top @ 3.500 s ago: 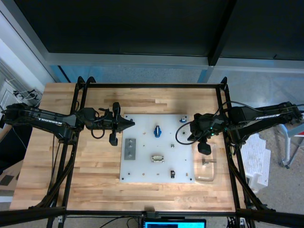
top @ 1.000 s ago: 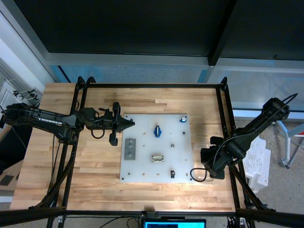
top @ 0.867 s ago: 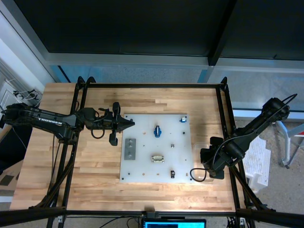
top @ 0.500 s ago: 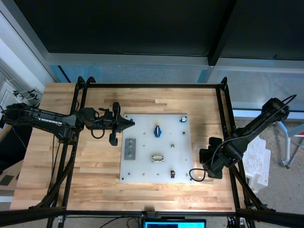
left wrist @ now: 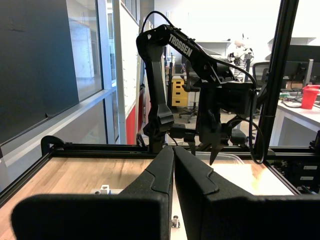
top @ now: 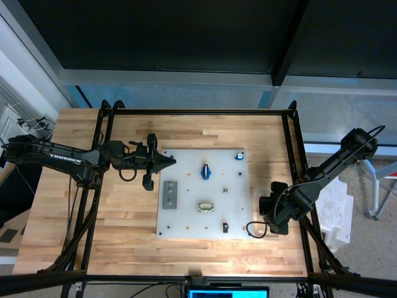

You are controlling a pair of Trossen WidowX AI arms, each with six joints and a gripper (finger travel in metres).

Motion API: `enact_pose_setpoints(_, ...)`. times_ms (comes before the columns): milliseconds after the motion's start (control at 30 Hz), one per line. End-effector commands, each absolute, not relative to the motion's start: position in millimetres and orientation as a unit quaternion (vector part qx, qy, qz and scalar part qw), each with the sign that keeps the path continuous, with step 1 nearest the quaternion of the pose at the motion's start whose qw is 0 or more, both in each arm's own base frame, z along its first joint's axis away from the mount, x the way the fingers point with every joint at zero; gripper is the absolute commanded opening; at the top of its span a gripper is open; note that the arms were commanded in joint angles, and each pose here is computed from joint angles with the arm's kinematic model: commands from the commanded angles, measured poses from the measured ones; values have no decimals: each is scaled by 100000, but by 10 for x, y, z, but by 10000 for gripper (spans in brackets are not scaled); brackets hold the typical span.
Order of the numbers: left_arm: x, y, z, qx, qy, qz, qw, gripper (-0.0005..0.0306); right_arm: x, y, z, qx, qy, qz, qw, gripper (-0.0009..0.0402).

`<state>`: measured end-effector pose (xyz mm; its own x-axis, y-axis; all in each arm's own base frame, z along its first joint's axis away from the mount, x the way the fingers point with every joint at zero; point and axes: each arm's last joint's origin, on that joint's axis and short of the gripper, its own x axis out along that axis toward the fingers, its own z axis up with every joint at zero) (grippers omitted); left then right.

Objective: Pick the 16mm bar and install on taskboard

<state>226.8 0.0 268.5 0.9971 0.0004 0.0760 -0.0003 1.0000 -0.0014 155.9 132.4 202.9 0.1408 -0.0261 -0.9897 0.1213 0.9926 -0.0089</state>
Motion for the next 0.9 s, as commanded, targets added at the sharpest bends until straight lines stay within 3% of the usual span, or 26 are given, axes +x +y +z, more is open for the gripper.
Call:
enact_pose_setpoints(33, 2268, 0, 2686, -48, -3823, -2, 99927, 0, 1552, 1324, 1990, 3725, 65308, -4812, 75484, 196)
enact_pose_setpoints(500, 2268, 0, 2686, -48, -3823, 17, 99927, 0, 1547, 1345, 1791, 3372, 65030, -3840, 75796, 196)
enact_pose_setpoints(900, 2268, 0, 2686, -48, -3823, -2, 99927, 0, 1534, 1342, 1762, 2879, 65124, -3437, 75755, 191)
